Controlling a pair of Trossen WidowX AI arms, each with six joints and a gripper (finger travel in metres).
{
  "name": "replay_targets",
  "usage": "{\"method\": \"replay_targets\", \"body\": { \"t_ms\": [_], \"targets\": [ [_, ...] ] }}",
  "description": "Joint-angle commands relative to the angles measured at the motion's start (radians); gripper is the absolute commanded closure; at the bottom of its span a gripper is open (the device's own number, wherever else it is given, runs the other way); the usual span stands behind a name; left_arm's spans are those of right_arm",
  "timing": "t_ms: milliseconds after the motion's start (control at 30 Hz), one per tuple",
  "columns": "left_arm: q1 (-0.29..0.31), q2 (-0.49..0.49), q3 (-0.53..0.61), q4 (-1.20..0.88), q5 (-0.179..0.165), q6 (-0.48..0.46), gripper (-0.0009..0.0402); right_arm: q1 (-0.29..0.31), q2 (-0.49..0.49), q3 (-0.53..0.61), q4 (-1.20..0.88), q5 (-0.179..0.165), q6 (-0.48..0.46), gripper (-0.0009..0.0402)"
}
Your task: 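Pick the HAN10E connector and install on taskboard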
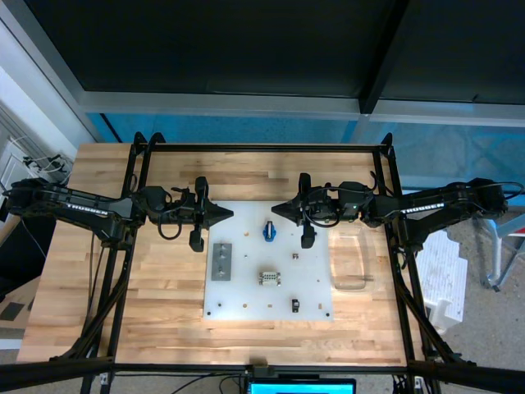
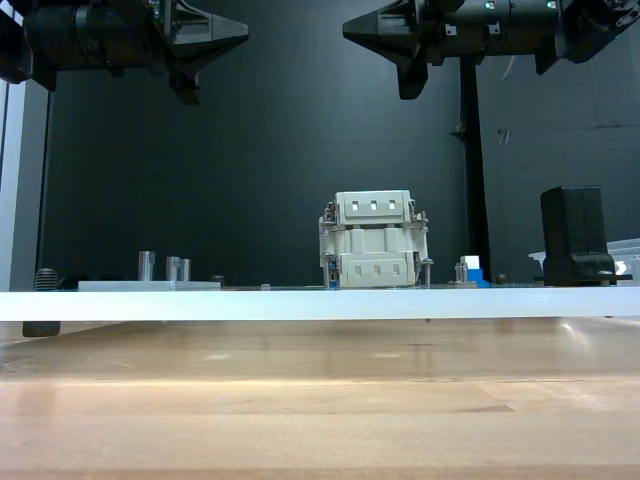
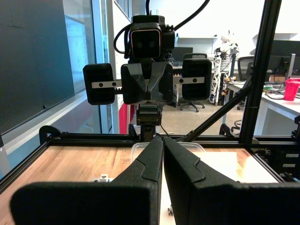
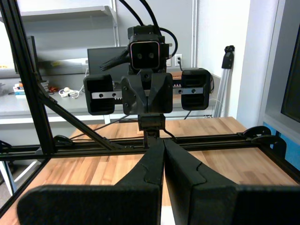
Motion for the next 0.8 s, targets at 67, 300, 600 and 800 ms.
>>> {"method": "replay_targets", "body": {
  "t_ms": [67, 300, 600, 800],
  "targets": [
    [0.0, 0.0, 0.0, 0.0, 0.0, 0.0, 0.0392, 0.0, 0.001, -0.007, 0.001, 0.001, 0.002, 0.0393],
    [0.0, 0.0, 0.0, 0.0, 0.0, 0.0, 0.0392, 0.0, 0.001, -0.007, 0.002, 0.001, 0.001, 0.0393],
    [0.0, 0.0, 0.0, 0.0, 0.0, 0.0, 0.0392, 0.0, 0.001, -0.007, 0.007, 0.002, 0.0, 0.0393],
    [0.0, 0.0, 0.0, 0.0, 0.0, 0.0, 0.0392, 0.0, 0.001, -0.007, 0.01, 0.001, 0.001, 0.0393]
  ]
}}
